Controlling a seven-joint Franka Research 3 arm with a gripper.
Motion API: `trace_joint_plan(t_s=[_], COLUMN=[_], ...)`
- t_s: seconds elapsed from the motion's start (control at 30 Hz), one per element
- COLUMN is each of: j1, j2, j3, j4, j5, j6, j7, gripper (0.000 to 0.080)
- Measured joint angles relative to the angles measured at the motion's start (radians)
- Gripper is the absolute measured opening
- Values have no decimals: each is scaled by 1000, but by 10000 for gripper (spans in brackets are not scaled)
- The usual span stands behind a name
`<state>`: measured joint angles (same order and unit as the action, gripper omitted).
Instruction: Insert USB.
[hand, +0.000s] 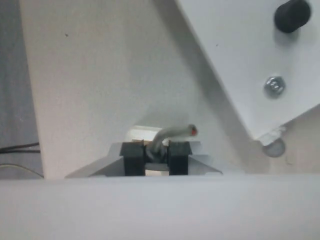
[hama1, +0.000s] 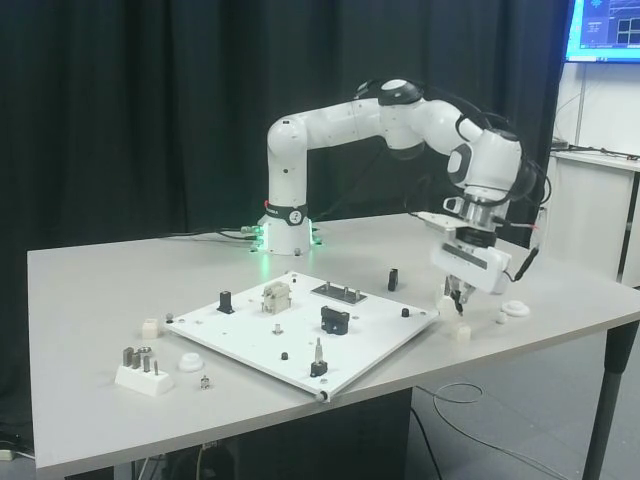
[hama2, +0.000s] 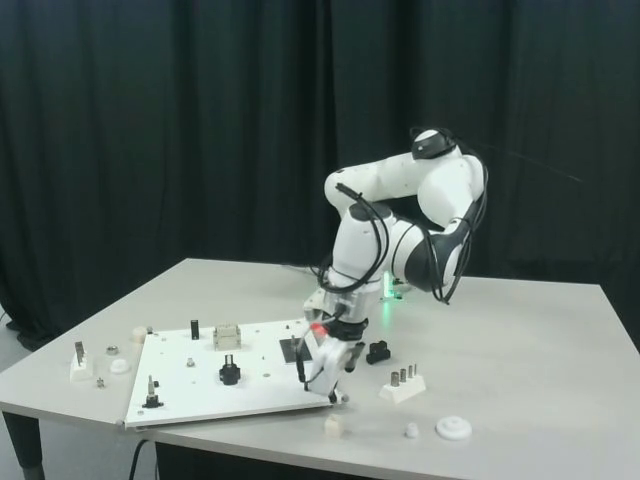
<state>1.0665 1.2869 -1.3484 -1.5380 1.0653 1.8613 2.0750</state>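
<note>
Robotics laboratory or test cell. A white seven-joint robot arm (hama1: 380, 115) is bolted to a plain grey worktop (hama1: 90, 290), with green lights glowing at its base (hama1: 262, 238). Floor-length black curtains (hama2: 200, 120) close off the space behind the worktop. A flat white assembly board (hama1: 300, 335) carries small black and grey fixtures, and loose white fixture blocks (hama2: 403, 387) sit beside it. A lit display screen (hama1: 607, 30) hangs at the far right above a white cabinet (hama1: 590, 205). Cables (hama1: 470, 405) trail below the worktop edge.
</note>
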Motion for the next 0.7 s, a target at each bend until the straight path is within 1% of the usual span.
trace_joint_plan(t_s=[0.17, 0.33, 0.7], j1=[8, 13, 14], j2=[-2, -3, -3], j3=[-22, -33, -37], j4=[0, 0, -3], j5=[-11, -18, -25], j6=[-27, -41, -44], j7=[-2, -2, -10], gripper=[100, 96, 93])
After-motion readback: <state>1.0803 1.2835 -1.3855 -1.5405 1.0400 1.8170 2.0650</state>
